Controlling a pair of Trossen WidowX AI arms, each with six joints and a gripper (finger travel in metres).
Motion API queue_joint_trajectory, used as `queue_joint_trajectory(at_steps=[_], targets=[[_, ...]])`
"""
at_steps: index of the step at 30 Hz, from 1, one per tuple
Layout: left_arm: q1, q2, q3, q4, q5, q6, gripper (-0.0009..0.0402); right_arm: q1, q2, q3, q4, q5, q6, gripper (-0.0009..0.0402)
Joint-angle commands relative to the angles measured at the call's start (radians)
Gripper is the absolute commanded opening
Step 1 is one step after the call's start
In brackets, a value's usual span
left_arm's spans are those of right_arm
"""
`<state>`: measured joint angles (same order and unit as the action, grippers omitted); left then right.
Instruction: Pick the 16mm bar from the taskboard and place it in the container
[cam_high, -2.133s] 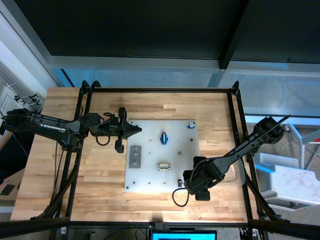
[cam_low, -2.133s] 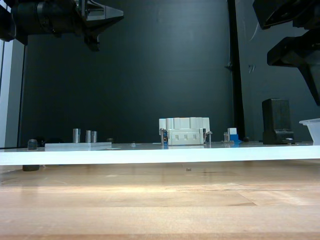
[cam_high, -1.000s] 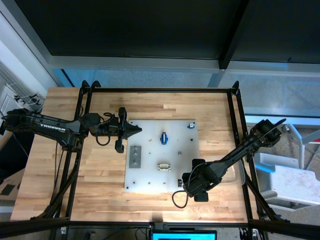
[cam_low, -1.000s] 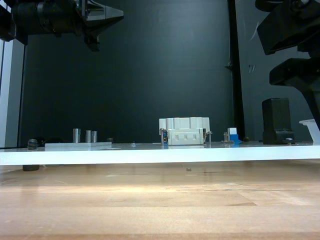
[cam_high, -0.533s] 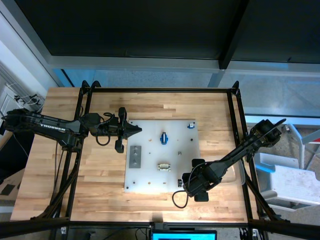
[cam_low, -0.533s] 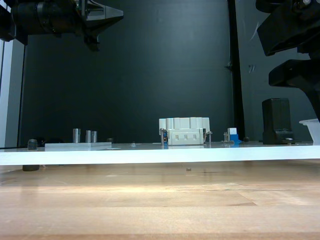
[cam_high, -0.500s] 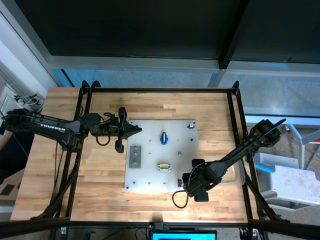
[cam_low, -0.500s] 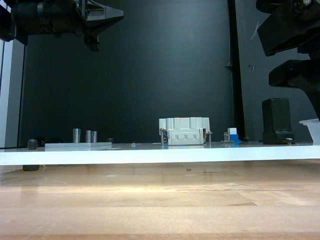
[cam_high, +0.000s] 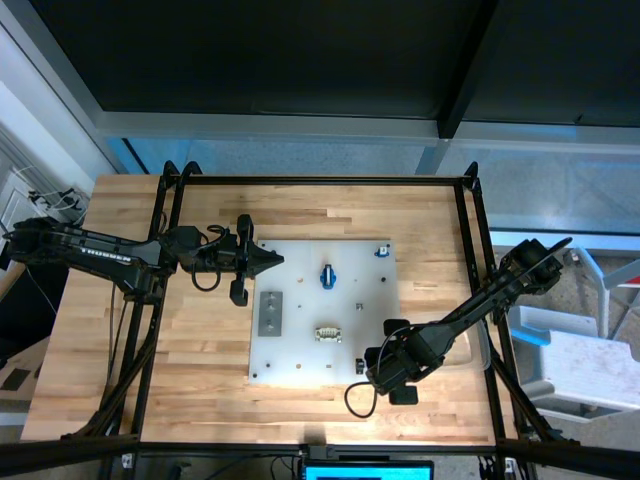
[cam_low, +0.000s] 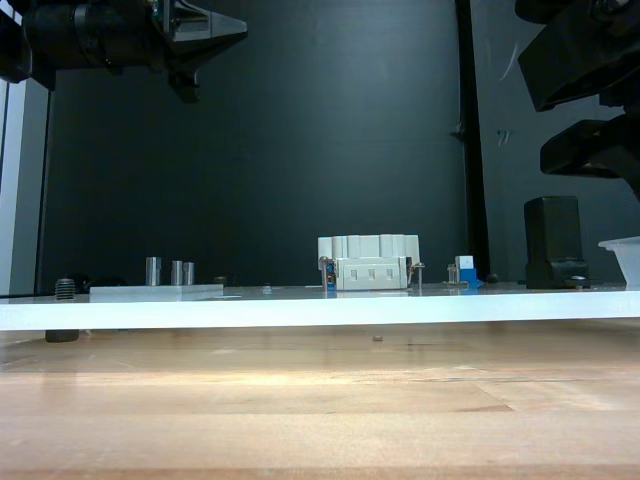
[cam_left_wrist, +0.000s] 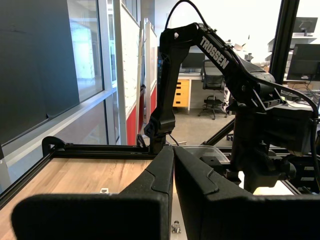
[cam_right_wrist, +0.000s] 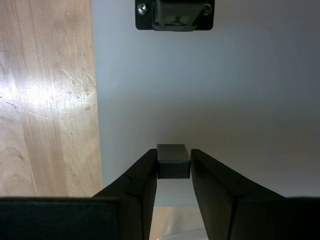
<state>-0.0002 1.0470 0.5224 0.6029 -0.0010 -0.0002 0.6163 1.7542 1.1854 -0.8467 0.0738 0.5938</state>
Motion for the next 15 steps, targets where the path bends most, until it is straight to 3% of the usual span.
queue_joint_trajectory(at_steps=[1,15], targets=[[0.0,0.0,0.0,0.0,0.0,0.0,0.0,0.0,0.0,0.0,-0.003,0.004,0.002,0.0066],[0.0,0.0,0.0,0.0,0.0,0.0,0.0,0.0,-0.002,0.0,-0.001,0.003,0.002,0.003]])
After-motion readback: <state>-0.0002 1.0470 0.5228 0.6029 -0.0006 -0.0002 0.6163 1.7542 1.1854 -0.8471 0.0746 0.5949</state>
